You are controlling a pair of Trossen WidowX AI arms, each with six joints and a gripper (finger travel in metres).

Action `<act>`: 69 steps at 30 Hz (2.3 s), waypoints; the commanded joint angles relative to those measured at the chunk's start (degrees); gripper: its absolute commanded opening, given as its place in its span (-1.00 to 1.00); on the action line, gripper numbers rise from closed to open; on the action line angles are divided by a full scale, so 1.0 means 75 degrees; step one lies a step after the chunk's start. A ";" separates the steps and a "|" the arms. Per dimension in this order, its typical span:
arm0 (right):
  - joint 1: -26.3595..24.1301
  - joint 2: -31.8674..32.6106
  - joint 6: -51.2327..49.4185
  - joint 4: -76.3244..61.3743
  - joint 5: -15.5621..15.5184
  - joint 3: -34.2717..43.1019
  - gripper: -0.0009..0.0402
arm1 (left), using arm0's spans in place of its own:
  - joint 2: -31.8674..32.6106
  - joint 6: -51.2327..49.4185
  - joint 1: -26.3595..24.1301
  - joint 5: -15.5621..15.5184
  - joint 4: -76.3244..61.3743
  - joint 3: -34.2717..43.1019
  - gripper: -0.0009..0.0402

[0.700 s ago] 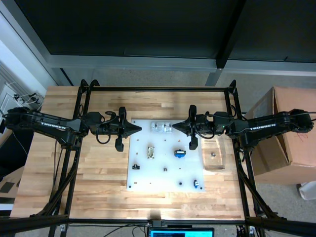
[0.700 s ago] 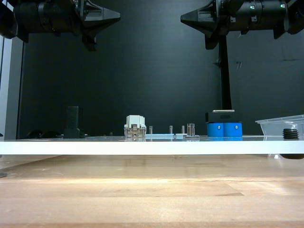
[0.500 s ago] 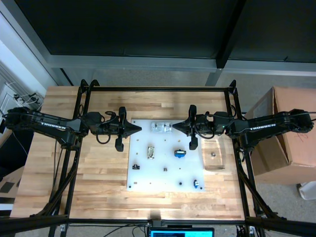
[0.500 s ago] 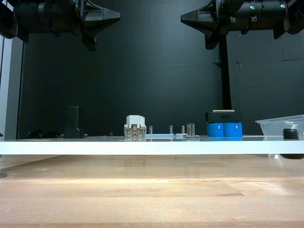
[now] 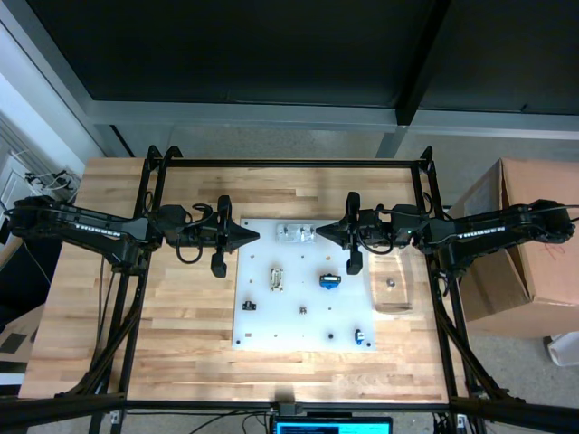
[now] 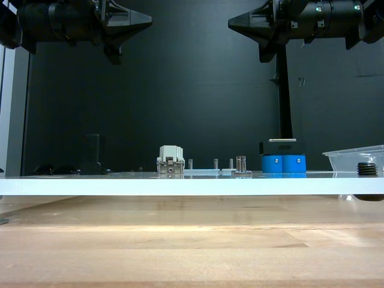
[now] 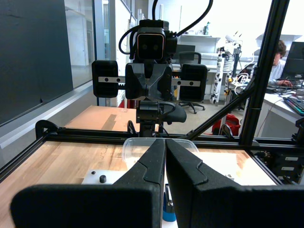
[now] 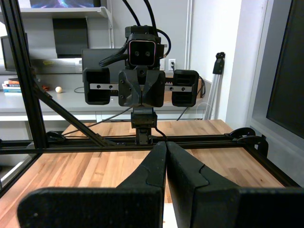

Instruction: Pick the M12 nut and place it on its threads and fasten

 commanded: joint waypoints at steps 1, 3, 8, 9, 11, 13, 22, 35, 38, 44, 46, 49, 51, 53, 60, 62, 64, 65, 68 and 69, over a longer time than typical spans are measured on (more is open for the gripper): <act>0.0003 0.0000 0.0003 0.0003 0.0003 0.0003 -0.96 | 0.0000 0.0003 0.0000 0.0000 0.0000 0.0003 -0.96; 0.0003 0.0000 0.0003 0.0003 0.0003 0.0003 -0.96 | 0.0000 0.0003 0.0000 -0.0003 0.0000 0.0003 -0.96; 0.0003 0.0000 0.0006 0.0003 0.0003 0.0003 -0.96 | 0.0000 0.0003 0.0000 0.0000 0.0000 0.0000 -0.96; 0.0003 0.0000 0.0006 0.0003 0.0003 0.0003 -0.96 | 0.0000 0.0003 0.0000 0.0000 0.0000 0.0000 -0.96; 0.0003 0.0000 0.0003 0.0003 0.0003 0.0003 -0.96 | 0.0000 0.0003 0.0000 0.0000 0.0000 0.0003 -0.96; 0.0003 0.0000 0.0035 0.0032 -0.0003 0.0003 -0.96 | 0.0000 0.0003 0.0000 0.0000 0.0000 0.0003 -0.96; 0.0023 -0.0577 0.0358 -0.2690 -0.1061 0.0315 -0.96 | 0.0000 0.0003 0.0000 0.0000 -0.0003 0.0003 -0.96; 0.0117 -0.0895 -0.3107 -1.1908 -0.1469 0.2430 -0.96 | 0.0000 0.0003 0.0000 0.0000 -0.0003 0.0003 -0.96; 0.0125 -0.0892 -0.4695 -1.2948 -0.1463 0.2506 -0.96 | 0.0000 0.0003 0.0000 0.0000 -0.0003 0.0003 -0.96; 0.0154 -0.0714 -0.7379 -1.4659 -0.1174 0.2477 -0.96 | 0.0000 0.0003 0.0000 0.0000 -0.0003 0.0000 -0.96; 0.0189 -0.0691 -0.7563 -1.4793 -0.0973 0.2468 -0.96 | 0.0000 0.0003 0.0000 0.0000 -0.0003 0.0003 -0.96; 0.0297 -0.0691 -0.7577 -1.4781 -0.0944 0.2442 -0.96 | 0.0000 0.0003 0.0003 0.0000 -0.0003 0.0003 -0.96; 0.0425 -0.0676 -0.7516 -1.4764 -0.0935 0.2410 -0.96 | 0.0000 0.0003 0.0000 0.0000 -0.0003 0.0003 -0.96; 0.0638 -0.0615 -0.7341 -1.4752 -0.0720 0.2401 -0.95 | 0.0000 0.0003 0.0003 0.0000 -0.0003 0.0003 -0.96; 0.1626 -0.0210 -0.5461 -1.4207 -0.0219 0.2396 -0.84 | 0.0000 0.0003 0.0000 0.0000 -0.0003 0.0000 -0.96; 0.1658 -0.0149 -0.4911 -1.4088 -0.0219 0.2387 -0.77 | 0.0000 0.0003 0.0000 0.0000 0.0000 0.0003 -0.96; 0.1690 -0.0073 -0.4663 -1.4026 -0.0219 0.2352 -0.69 | 0.0000 0.0003 0.0000 0.0000 -0.0003 0.0003 -0.96; 0.1714 -0.0038 -0.4520 -1.3956 -0.0198 0.2308 -0.65 | 0.0000 0.0003 0.0000 0.0000 -0.0003 0.0003 -0.96; 0.1769 -0.0020 -0.4229 -1.3639 -0.0201 0.2078 -0.52 | 0.0000 0.0003 0.0000 0.0000 -0.0003 0.0000 -0.96; 0.1778 -0.0020 -0.4159 -1.3528 -0.0198 0.1982 -0.48 | 0.0000 0.0003 0.0003 0.0000 -0.0003 0.0003 -0.96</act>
